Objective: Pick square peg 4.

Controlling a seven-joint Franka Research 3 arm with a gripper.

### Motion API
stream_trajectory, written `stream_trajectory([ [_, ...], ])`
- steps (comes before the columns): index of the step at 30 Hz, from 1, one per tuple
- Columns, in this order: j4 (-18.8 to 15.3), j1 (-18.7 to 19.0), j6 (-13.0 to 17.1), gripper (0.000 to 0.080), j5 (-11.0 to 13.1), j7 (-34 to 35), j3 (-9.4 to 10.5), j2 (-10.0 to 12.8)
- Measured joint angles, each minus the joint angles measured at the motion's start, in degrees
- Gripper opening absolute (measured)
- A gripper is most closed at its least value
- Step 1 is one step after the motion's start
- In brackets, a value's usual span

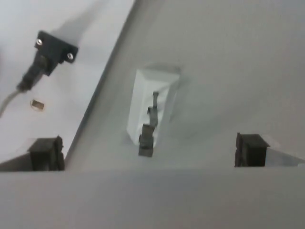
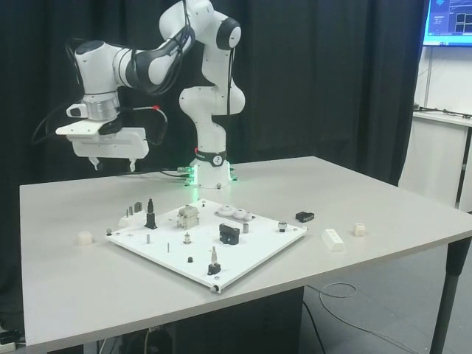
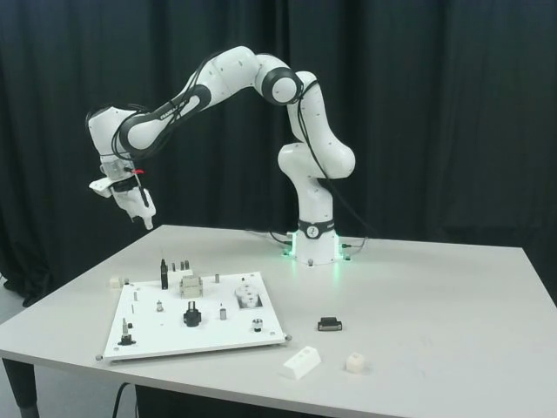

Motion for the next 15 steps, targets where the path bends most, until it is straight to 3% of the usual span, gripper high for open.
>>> stream_trajectory([
  [15, -7.35, 1.19, 1.39, 0.08, -2.38, 5.14, -0.83, -3.92],
])
